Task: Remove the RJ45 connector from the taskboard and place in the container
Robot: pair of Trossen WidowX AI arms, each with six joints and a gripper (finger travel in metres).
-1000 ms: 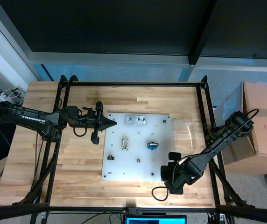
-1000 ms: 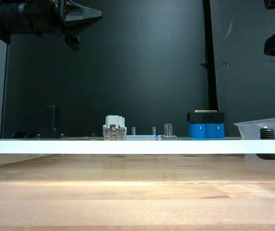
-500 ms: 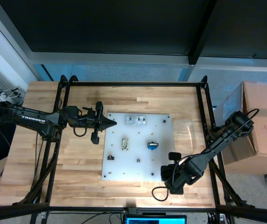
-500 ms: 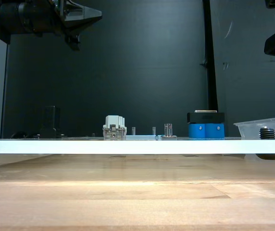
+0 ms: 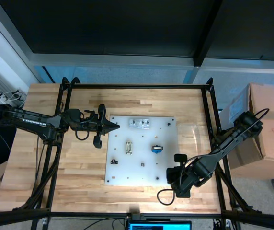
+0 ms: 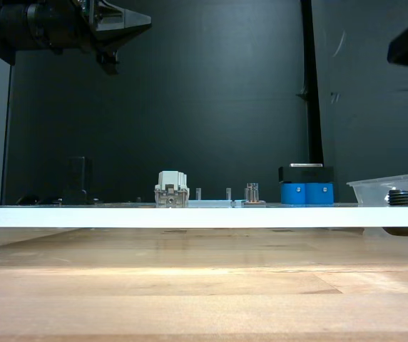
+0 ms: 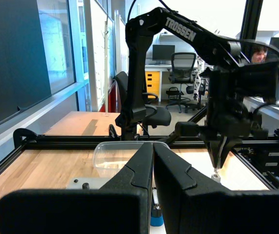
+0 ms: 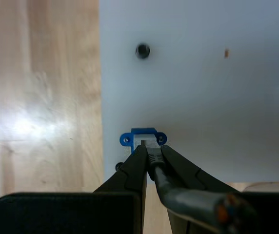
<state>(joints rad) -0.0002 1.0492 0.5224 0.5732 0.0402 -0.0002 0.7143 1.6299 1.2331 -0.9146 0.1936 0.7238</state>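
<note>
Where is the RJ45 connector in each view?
High view: hidden under the right gripper, at the taskboard's near right corner.
Low view: not seen.
Left wrist view: cannot tell; left gripper hovers above the taskboard's left edge.
Right wrist view: RJ45 connector at its blue seat, right gripper shut on it.
Shared landmark: the taskboard.

"TROSSEN" on the right arm (image 7: 181, 29)
</note>
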